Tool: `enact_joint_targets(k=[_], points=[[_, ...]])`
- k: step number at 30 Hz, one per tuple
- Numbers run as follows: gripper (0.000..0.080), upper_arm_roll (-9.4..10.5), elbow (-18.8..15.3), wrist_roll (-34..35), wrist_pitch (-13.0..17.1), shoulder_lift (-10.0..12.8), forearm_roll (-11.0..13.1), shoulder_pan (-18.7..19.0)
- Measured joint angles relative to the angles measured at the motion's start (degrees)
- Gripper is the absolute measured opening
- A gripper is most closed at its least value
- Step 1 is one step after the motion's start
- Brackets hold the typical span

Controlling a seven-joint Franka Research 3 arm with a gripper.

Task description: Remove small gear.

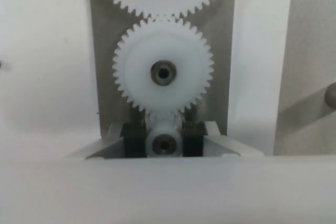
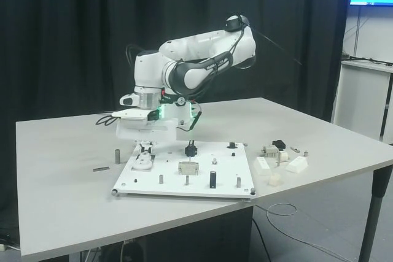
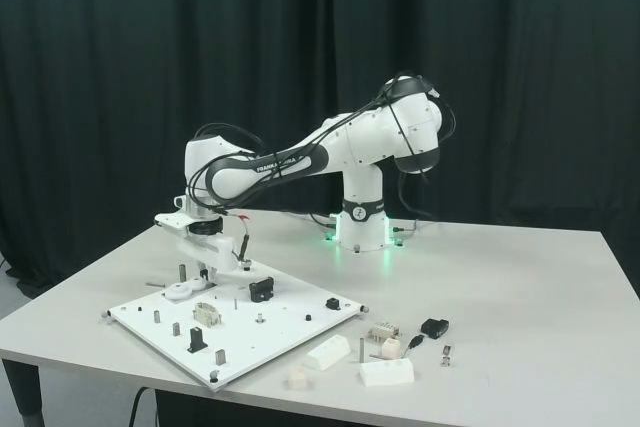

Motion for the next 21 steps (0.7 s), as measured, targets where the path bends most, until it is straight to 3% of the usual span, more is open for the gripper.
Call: enact_joint_targets(k=[3,4,21], points=[[0.0174,-0.04,0.0,0.0,-0.1,0.0,0.0,0.0],[0.0141,-0.05,0.1,0.0,-0.1,0.0,0.0,0.0],[0.0142,-0.27,0.9,-3.2,-2.2,0.0,0.0,-1.4]])
